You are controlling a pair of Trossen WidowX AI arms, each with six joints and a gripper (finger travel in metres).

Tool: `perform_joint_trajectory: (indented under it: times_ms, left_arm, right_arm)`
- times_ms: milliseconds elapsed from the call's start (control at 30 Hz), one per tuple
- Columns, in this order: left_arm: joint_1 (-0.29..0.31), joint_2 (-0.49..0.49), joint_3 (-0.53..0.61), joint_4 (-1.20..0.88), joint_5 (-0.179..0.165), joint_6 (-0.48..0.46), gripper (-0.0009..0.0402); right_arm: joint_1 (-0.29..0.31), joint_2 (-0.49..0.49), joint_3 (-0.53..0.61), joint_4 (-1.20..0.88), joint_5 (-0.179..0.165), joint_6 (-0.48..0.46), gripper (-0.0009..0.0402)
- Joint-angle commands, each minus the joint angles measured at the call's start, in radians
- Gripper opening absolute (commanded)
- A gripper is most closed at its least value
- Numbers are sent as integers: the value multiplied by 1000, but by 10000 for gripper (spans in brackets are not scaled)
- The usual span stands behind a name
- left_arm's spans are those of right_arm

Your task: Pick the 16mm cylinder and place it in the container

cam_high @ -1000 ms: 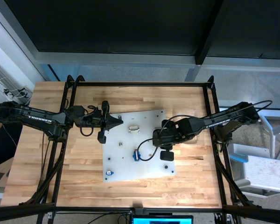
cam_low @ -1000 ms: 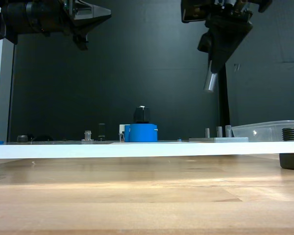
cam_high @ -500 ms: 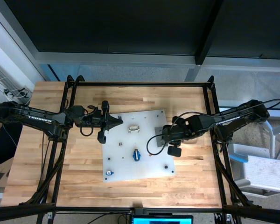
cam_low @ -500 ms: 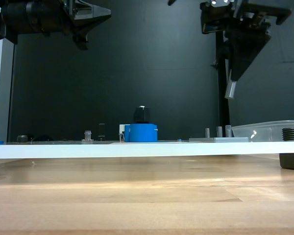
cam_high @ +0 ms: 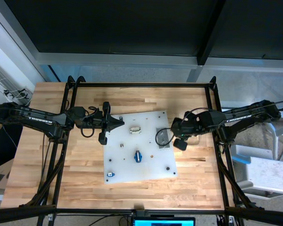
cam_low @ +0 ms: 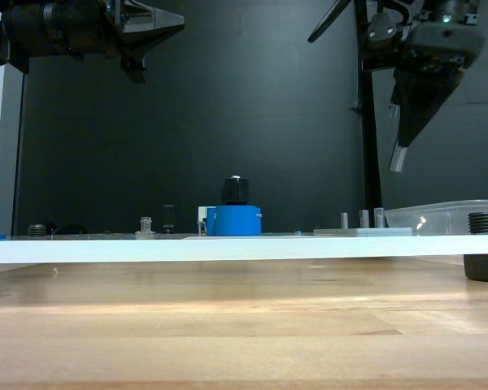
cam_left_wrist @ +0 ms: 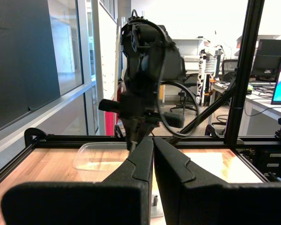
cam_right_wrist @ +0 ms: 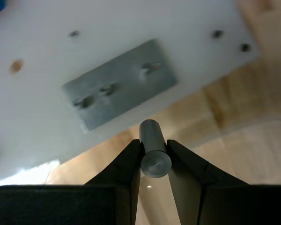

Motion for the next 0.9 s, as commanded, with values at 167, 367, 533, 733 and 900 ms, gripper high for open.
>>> perform_joint_trajectory:
  times_ms: [167,367,533,733,900]
  left_arm:
    - [0,0,0,0,0,0,0]
    - [0,0,0,0,0,0,0]
    - [0,0,0,0,0,0,0]
    - [0,0,0,0,0,0,0]
    - [0,0,0,0,0,0,0]
  right_arm:
    - [-38,-51,-49,1,17,156,0]
    - [-45,-91,-92,2,27,226,0]
    - [-51,-129,-140,1,62,328,0]
    - [-64,-157,-185,6,101,430,0]
    - [-67,-170,-219,4,166,532,0]
